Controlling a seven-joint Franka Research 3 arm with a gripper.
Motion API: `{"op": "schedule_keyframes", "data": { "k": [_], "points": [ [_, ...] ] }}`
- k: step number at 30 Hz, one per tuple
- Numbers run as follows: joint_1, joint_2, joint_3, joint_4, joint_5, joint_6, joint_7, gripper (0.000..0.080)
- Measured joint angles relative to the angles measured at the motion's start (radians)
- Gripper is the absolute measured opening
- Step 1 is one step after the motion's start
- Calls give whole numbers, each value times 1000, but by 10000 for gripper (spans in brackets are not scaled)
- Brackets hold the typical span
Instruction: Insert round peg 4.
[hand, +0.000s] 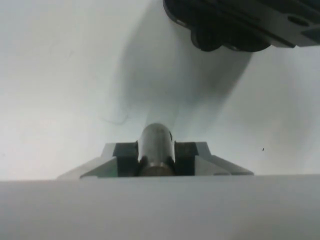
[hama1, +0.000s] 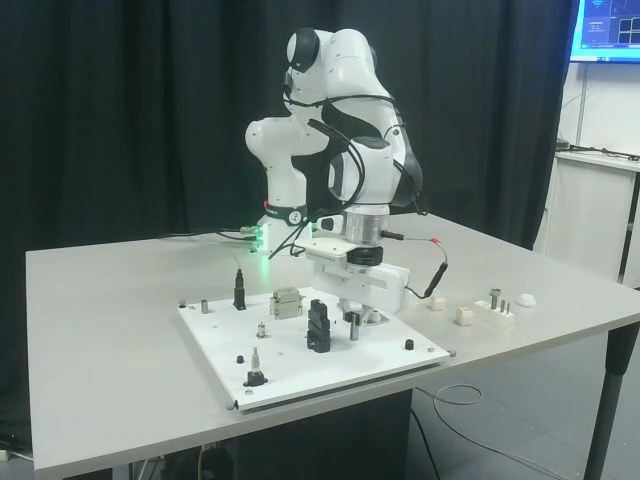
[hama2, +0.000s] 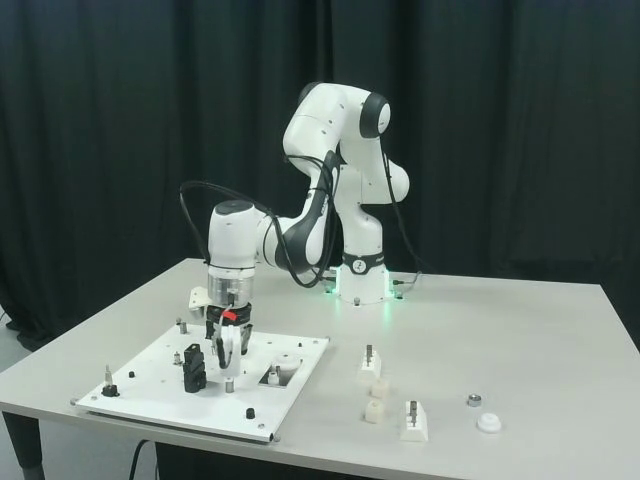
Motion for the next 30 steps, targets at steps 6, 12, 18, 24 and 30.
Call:
{"op": "schedule_keyframes", "data": {
  "k": [6, 12, 18, 24, 30],
  "points": [
    [0, -1, 1, 0, 0, -4, -5, 149],
    [0, 0, 1, 0, 0, -4, -9, 149],
    [-1, 3, 1, 0, 0, -2, -19, 149],
    [-1, 5, 1, 0, 0, 2, -20, 149],
    [-1, 5, 1, 0, 0, 5, -20, 149]
  ]
}}
